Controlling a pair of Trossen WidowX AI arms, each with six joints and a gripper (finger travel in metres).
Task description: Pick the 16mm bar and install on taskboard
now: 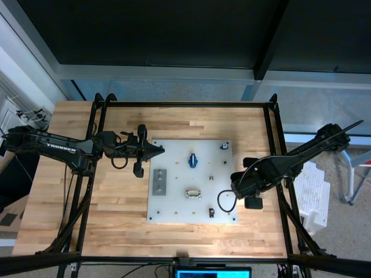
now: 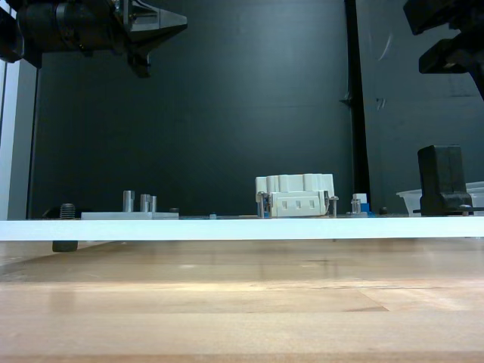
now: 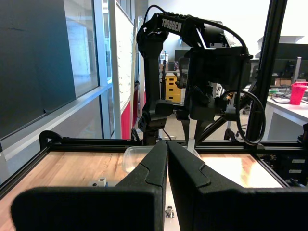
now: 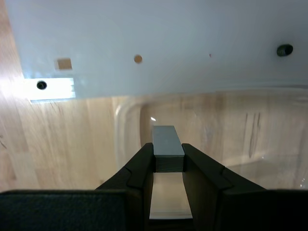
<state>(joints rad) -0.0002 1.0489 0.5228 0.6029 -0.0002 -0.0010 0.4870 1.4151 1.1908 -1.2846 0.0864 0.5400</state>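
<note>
A short grey 16mm bar (image 4: 167,139) sits clamped between the fingers of my right gripper (image 4: 168,156), which is shut on it. The bar hangs over a clear plastic tray (image 4: 126,120), just off the edge of the white taskboard (image 4: 168,38). From above, the right gripper (image 1: 235,188) is at the taskboard's (image 1: 174,209) right edge, pointing down. My left gripper (image 1: 157,149) is shut on nothing and hovers high over the board's far left corner, its tip (image 3: 167,144) aimed across the table.
On the board stand a grey two-hole block (image 1: 159,182), a blue knob (image 1: 193,160), a silver connector (image 1: 193,194) and a black part (image 1: 213,212). A black frame (image 1: 185,105) rings the wooden table.
</note>
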